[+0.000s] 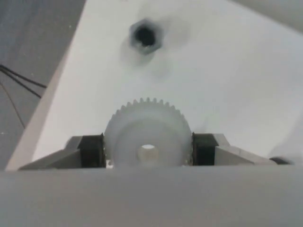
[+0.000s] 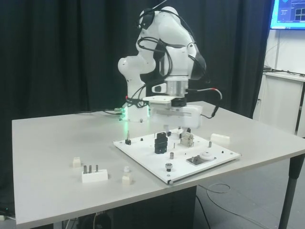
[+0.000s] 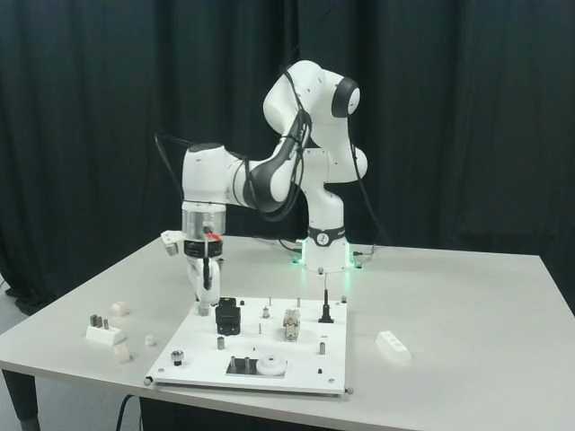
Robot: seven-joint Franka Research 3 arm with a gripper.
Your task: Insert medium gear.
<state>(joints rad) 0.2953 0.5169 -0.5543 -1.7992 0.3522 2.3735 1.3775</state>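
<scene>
In the wrist view, a white toothed medium gear with a round centre hole sits between two black finger pads, which press on its two sides. My gripper is shut on it, a little above the white assembly board. A dark hexagonal socket lies in the board ahead of the gear. From the second room view, my gripper hangs over the board's far left corner. The first room view shows the gripper low over the board; the gear is hard to make out there.
The board carries a black block, upright pegs, a nut and another white gear. Small white blocks lie on the grey table at the left, and a white block at the right. Black cables run beside the board's edge.
</scene>
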